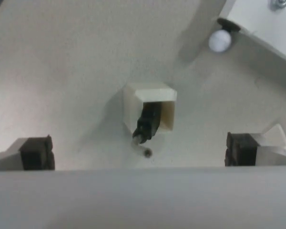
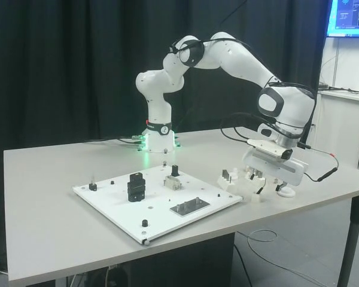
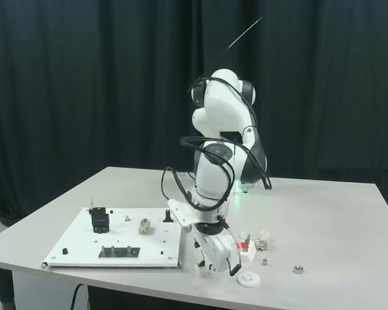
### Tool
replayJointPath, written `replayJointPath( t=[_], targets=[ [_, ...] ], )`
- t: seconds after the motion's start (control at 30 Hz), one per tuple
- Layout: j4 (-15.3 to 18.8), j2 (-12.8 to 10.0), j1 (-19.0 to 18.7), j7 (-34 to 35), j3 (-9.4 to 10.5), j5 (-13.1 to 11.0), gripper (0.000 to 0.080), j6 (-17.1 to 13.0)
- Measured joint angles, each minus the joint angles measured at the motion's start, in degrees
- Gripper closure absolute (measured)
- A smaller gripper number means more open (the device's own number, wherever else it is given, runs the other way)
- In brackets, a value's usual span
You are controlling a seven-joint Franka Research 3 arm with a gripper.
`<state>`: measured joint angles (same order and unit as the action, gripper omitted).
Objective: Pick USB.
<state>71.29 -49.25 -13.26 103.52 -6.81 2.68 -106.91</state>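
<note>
Below the spread gripper (image 1: 138, 151), one black USB (image 1: 147, 123) sits in one white holder (image 1: 150, 95).

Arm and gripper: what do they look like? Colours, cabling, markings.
The arm is white with rounded link shells and dark bands at the joints. A green light glows at its base. Black cables loop along the wrist and trail off over the grey table. The gripper has a white body with two pale fingers tipped by black pads. No readable markings.
</note>
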Motion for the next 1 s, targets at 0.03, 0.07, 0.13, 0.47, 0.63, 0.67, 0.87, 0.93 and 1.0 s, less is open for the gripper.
replayJointPath(
  t=[0.03, 0.07, 0.13, 0.47, 0.63, 0.67, 0.87, 0.93, 1.0],
  targets=[
    [0.00, 0.00, 0.00, 0.09, 0.00, 0.00, 0.0003, 0.10],
    [0.00, 0.00, 0.01, 0.18, 0.00, 0.02, 0.0003, 0.18],
    [-0.01, 0.00, 0.02, 0.38, -0.01, 0.09, 0.0003, 0.27],
    [-0.26, 0.00, 0.10, 0.72, -0.44, 0.34, 0.0003, 0.39],
    [-0.30, 0.00, 0.26, 0.72, -0.53, 0.36, 0.0003, 0.40],
    [-0.30, 0.00, 0.30, 0.72, -0.54, 0.36, 0.0003, 0.41],
    [-0.30, -0.14, 0.59, 0.73, -0.54, 0.36, 0.0003, 0.41],
    [-0.30, -0.22, 0.67, 0.73, -0.53, 0.36, 0.0003, 0.41],
    [-0.30, -0.31, 0.72, 0.73, -0.53, 0.36, 0.0003, 0.41]
  ],
)
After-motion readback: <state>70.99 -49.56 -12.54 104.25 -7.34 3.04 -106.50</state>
